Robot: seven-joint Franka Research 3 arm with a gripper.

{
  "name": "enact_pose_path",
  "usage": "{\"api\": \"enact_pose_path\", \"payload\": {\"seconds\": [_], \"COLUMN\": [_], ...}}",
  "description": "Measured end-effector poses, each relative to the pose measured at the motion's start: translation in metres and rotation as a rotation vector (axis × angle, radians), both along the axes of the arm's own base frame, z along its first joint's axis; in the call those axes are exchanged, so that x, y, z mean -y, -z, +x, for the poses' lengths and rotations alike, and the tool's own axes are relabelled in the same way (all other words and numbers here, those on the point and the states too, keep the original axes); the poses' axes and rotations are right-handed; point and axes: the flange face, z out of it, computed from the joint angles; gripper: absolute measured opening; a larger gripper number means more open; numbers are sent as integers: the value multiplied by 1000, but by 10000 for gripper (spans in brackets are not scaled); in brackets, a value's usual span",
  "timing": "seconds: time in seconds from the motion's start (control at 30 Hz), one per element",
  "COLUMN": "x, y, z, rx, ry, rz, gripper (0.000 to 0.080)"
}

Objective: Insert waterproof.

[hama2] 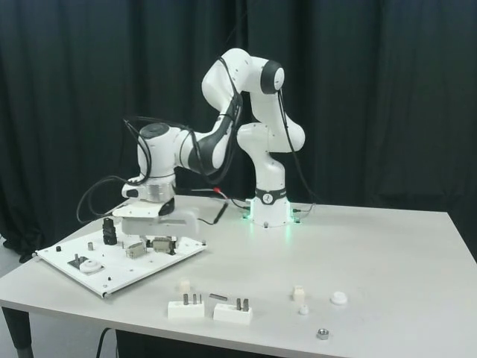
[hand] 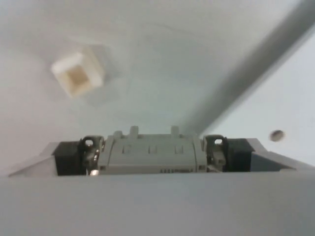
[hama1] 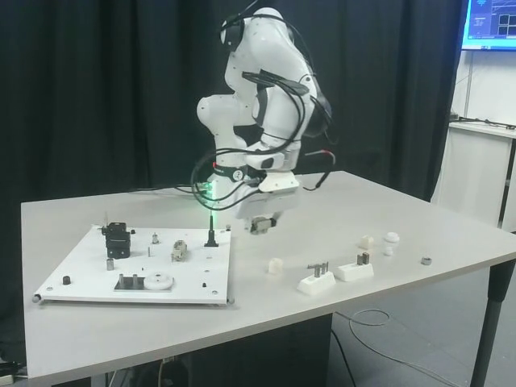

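The claw (hand: 153, 156) grips a grey boxy waterproof connector (hand: 153, 155) crosswise; the white assembly board (hama1: 205, 274) lies beside it, toward the desk's (hama1: 339, 322) far side.

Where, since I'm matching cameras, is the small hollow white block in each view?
Wrist view: block on bare table, past the gripper.
First room view: on table, below the gripper.
Second room view: table front, below-right of the gripper.
Shared landmark: gripper holding grey connector.

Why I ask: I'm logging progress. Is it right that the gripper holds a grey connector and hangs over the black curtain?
Not quite. The gripper does hold the grey connector, but it hangs over the grey table, as the first room view shows.
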Motion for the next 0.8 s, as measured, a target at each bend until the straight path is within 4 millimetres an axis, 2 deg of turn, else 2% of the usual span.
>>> {"api": "enact_pose_path", "payload": {"seconds": [0.27, 0.8], "x": [28, 79], "y": [-8, -11], "z": [-7, -29], "rx": [-8, -49], "ry": [-62, -207], "rz": [4, 29], "gripper": [612, 612]}}
